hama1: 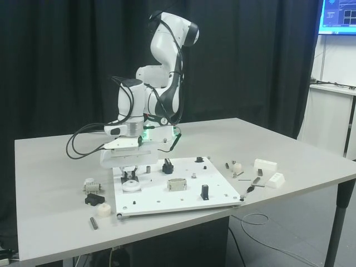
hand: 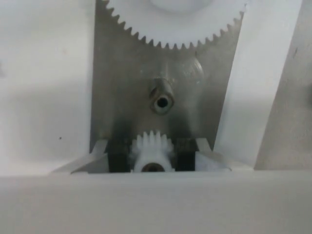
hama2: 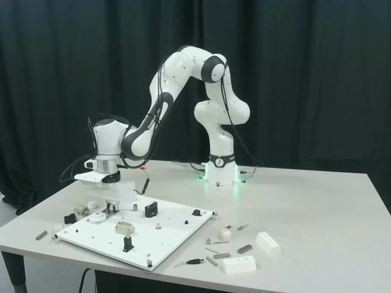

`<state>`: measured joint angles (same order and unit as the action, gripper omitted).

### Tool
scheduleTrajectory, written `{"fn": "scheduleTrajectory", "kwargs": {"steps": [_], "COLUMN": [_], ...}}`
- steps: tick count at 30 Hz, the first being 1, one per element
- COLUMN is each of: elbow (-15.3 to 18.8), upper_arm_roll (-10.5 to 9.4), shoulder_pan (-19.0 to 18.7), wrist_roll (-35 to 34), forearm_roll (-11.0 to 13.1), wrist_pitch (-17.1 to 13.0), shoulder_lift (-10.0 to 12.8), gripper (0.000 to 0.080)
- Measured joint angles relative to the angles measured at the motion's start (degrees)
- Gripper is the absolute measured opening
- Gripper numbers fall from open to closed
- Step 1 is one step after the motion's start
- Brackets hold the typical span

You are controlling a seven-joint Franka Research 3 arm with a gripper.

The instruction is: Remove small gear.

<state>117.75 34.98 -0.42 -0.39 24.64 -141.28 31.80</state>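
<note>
Even overhead room light, soft shadows; wrist view dim, foreground blurred.

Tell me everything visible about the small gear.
The small gear is white, plastic by its look, with short blunt teeth round its rim and a dark bore through a raised hub. In the wrist view it sits between the black pads of the claw, which is shut on it. It is off the grey metal shaft, which stands bare on the metal plate, and apart from the large white gear. The room views do not show it.
</note>
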Motion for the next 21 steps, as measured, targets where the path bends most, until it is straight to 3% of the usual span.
{"fn": "scheduleTrajectory", "kwargs": {"steps": [1,21], "elbow": [0.0,-0.8], "upper_arm_roll": [-0.03,-0.04], "shoulder_pan": [0.0,0.4], "wrist_roll": [0.0,0.1], "forearm_roll": [0.0,0.0], "wrist_pitch": [0.1,1.5], "shoulder_lift": [0.0,0.0], "gripper": [0.0189,0.0195]}}
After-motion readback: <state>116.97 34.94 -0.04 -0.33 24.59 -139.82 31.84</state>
